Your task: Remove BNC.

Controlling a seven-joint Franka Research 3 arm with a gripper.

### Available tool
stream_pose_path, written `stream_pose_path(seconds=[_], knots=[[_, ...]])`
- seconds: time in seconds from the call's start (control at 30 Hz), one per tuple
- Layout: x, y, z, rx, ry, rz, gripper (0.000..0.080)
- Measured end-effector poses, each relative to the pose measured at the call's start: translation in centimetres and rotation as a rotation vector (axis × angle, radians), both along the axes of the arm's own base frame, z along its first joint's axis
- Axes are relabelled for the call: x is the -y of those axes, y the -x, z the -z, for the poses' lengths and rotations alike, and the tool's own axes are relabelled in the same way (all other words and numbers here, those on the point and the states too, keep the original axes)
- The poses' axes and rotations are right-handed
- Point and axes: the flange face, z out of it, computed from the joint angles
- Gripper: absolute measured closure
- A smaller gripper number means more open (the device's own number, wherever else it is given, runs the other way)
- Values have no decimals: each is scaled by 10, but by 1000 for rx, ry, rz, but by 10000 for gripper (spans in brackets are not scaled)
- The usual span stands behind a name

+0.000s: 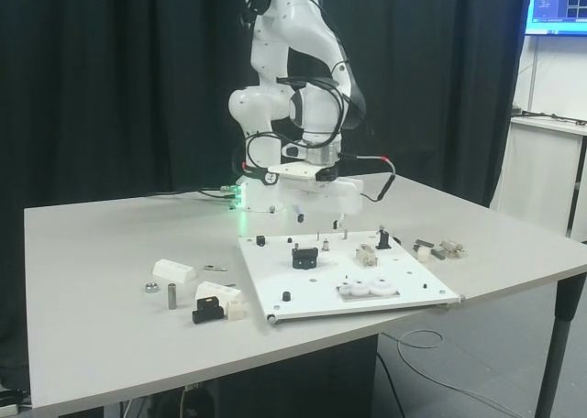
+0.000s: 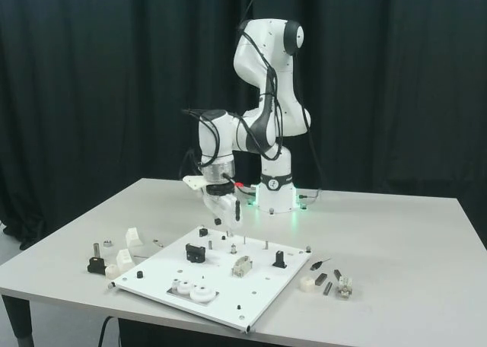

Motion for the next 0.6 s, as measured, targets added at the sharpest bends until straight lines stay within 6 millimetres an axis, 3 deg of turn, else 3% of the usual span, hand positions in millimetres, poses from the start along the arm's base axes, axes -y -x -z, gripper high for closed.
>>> stream_pose_path(seconds=[0.6], knots=[[-13, 6, 19, 61, -14, 99, 3]])
